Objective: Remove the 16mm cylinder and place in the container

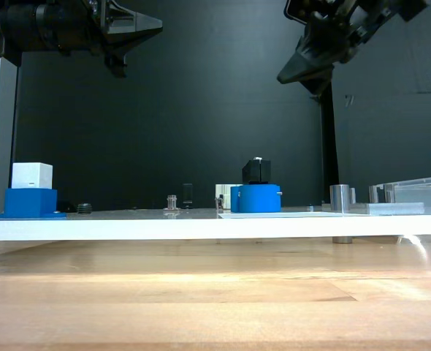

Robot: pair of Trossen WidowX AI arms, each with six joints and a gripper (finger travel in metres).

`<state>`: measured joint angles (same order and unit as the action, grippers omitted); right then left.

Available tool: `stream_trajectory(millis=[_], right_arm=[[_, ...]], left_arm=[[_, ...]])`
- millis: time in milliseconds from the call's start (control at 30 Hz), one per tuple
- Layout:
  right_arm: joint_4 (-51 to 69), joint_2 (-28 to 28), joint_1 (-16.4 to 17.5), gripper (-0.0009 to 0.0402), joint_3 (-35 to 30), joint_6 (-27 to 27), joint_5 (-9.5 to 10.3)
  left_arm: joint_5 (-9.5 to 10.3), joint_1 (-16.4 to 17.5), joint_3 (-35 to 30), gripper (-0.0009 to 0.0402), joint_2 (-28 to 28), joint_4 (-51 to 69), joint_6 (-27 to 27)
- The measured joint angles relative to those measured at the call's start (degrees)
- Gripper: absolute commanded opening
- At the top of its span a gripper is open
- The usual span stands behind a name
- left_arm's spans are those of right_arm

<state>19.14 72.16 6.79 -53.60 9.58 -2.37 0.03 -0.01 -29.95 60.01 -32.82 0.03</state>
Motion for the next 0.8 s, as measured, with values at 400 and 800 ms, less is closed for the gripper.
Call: stream_trajectory(millis=[400, 800], right_arm=[[14.49, 5.35, 3.87, 0.0, -9.33, 0.7, -1.09], [29.0, 13.49, 7.04, 0.0022, -18.18, 2.1, -1.09]], left_arm=[[0.0, 0.0, 0.0, 0.0, -0.02, 0.0, 0.0], [0.0, 0.0, 0.0, 0.0, 0.0, 0.0, 0.0]])
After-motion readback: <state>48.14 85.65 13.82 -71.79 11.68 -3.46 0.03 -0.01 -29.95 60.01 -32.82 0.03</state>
